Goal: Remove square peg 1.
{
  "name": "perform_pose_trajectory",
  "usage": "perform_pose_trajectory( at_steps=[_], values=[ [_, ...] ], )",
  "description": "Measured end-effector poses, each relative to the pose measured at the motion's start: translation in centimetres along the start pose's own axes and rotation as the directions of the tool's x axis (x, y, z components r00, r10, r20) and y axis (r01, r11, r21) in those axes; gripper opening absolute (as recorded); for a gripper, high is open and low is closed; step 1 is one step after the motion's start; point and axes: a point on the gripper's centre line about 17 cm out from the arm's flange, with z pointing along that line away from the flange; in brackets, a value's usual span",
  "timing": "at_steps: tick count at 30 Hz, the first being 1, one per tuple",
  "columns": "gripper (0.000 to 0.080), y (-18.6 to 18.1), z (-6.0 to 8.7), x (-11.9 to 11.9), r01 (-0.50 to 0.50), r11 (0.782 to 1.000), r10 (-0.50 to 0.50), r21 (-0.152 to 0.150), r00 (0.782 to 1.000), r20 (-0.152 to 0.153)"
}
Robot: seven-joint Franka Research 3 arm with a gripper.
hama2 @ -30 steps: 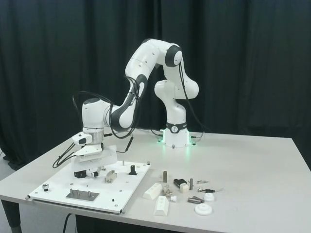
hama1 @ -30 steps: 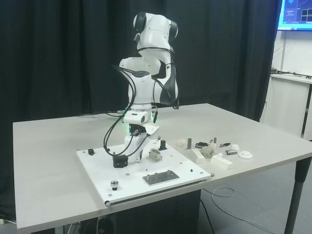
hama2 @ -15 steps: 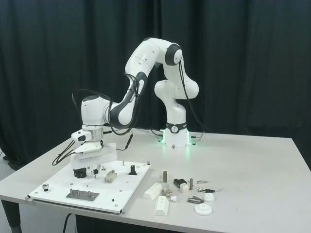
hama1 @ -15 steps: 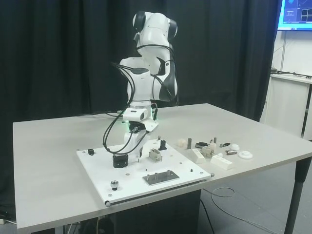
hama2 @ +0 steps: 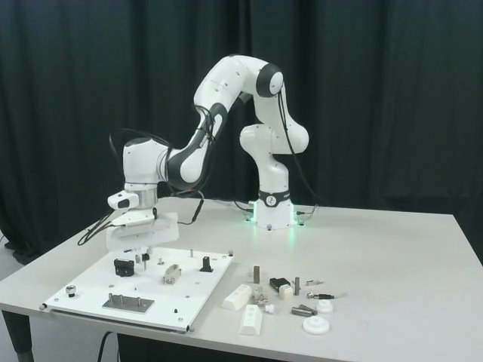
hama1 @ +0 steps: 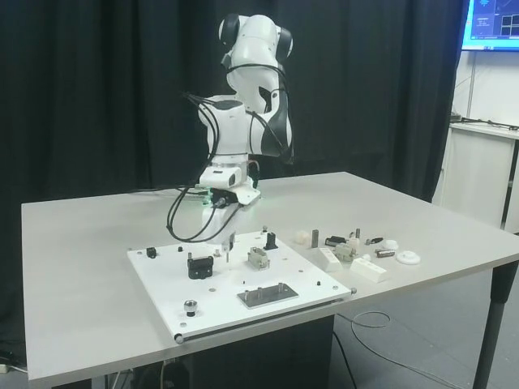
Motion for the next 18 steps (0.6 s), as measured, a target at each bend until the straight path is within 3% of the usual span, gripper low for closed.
perform_pose_trajectory(
  at_steps=[10,18],
  values=[
    [0.0021,-0.1,-2.8,0.3,0.002,1.000,-0.002,0.004,1.000,-0.013],
    [0.0021,0.0,-3.6,0.4,0.005,1.000,-0.005,-0.001,1.000,-0.003]
  ],
)
